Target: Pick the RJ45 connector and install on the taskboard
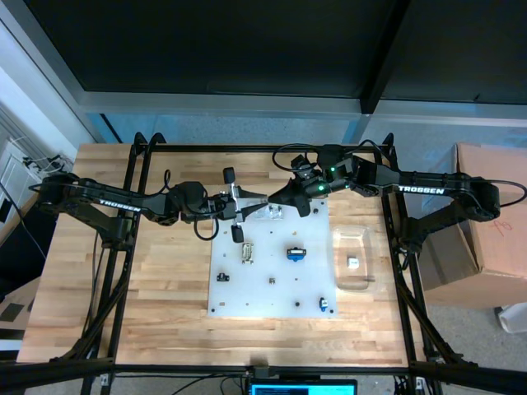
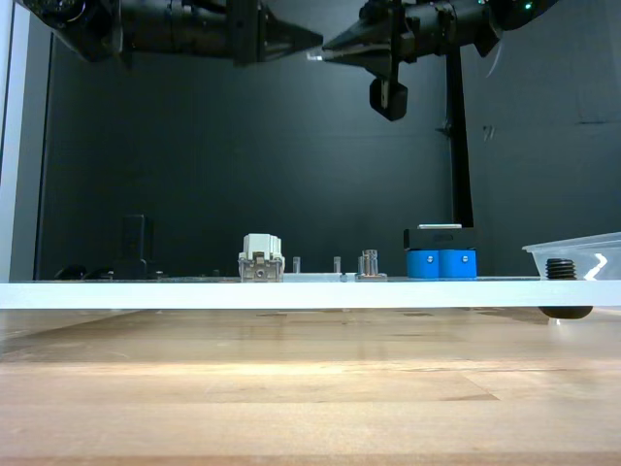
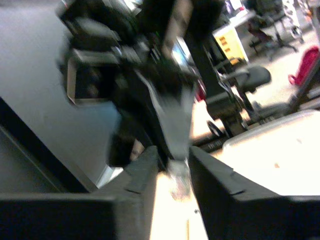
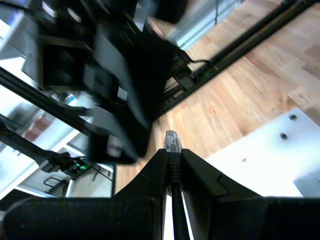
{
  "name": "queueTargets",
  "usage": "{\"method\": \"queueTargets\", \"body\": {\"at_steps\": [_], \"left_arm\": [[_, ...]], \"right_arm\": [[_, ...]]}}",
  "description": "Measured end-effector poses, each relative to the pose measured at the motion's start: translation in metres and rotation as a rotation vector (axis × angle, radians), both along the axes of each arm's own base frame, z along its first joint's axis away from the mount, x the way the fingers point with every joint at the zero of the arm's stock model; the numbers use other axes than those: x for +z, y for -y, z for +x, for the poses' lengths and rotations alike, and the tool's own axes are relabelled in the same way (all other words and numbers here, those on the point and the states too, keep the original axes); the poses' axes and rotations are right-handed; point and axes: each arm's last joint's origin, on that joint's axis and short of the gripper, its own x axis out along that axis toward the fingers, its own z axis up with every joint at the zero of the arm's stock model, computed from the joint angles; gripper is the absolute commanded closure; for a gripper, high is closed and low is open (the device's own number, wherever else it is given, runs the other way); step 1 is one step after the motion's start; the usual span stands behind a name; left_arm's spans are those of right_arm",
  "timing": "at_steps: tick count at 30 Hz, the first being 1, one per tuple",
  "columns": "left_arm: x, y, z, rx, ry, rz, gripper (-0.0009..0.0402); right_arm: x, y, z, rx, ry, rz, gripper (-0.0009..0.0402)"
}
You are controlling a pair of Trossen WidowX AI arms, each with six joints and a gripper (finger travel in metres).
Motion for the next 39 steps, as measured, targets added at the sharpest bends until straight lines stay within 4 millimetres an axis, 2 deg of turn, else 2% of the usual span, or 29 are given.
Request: {"method": "queueTargets", "body": {"at_steps": [7,15,27,33,39], "left_arm": [[0.002,0.000,-0.004,-0.004,0.007,-0.124,0.0206],[0.008,0.001,-0.015,-0.025,-0.012,-0.337,0.0215],[0.005,0.006,-0.018,-0.173,-0.065,-0.692,0.0258],[0.005,0.006,-0.018,-0.171,-0.066,-0.703,0.0261],[0.004,0.006,-0.018,-0.170,-0.070,-0.703,0.0262]], "right_arm": [[0.005,-0.004,-0.017,0.037,-0.015,-0.088,0.0393],[0.001,-0.018,-0.047,0.113,-0.203,-0.217,0.0394],[-0.011,-0.079,-0.068,0.254,-0.494,-0.435,0.0393],[-0.015,-0.105,-0.080,0.331,-0.608,-0.488,0.0393],[-0.028,-0.135,-0.077,0.417,-0.716,-0.521,0.0393]]}}
